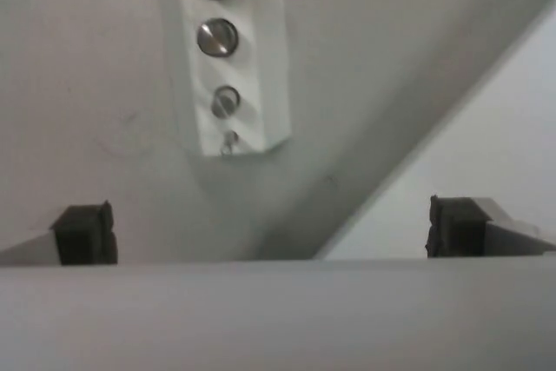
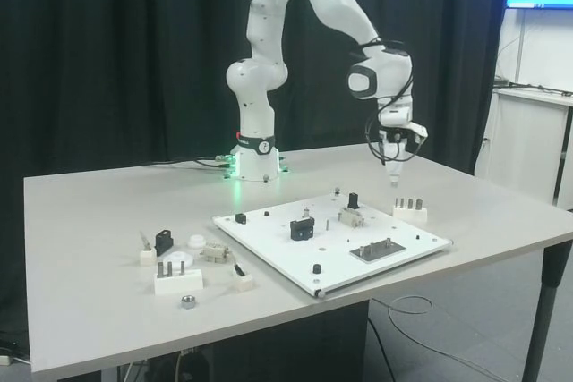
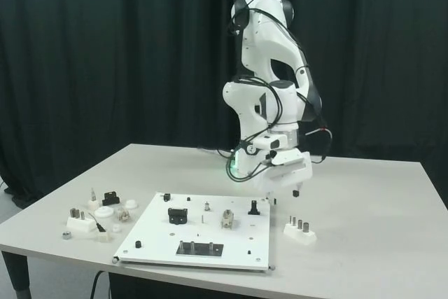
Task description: Pick round peg 1.
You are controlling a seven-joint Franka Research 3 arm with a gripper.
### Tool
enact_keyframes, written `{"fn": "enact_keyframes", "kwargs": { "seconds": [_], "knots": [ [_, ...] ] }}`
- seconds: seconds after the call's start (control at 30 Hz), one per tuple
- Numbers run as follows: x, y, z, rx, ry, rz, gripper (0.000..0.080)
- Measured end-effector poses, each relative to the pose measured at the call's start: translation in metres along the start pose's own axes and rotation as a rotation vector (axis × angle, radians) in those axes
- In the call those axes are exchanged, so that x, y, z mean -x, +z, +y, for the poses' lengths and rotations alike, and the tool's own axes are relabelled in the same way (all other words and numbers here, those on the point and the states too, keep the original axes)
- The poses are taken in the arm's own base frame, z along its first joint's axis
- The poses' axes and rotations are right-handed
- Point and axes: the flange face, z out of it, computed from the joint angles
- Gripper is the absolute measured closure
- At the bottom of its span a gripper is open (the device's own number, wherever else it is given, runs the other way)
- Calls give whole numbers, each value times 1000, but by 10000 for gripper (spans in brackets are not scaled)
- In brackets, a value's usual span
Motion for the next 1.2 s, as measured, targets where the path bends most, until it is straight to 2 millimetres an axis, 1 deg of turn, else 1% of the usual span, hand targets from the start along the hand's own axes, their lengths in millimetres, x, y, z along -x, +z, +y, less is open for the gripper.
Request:
{"fn": "enact_keyframes", "kwargs": {
  "seconds": [0.23, 0.73, 0.97, 1.2],
  "knots": [
    [-2, 16, -8, 9, -17, -7, 3],
    [-5, 52, -8, 40, -25, -45, 3],
    [-3, 62, -11, 43, -31, -47, 3],
    [-2, 65, -14, 41, -24, -46, 3]
  ]
}}
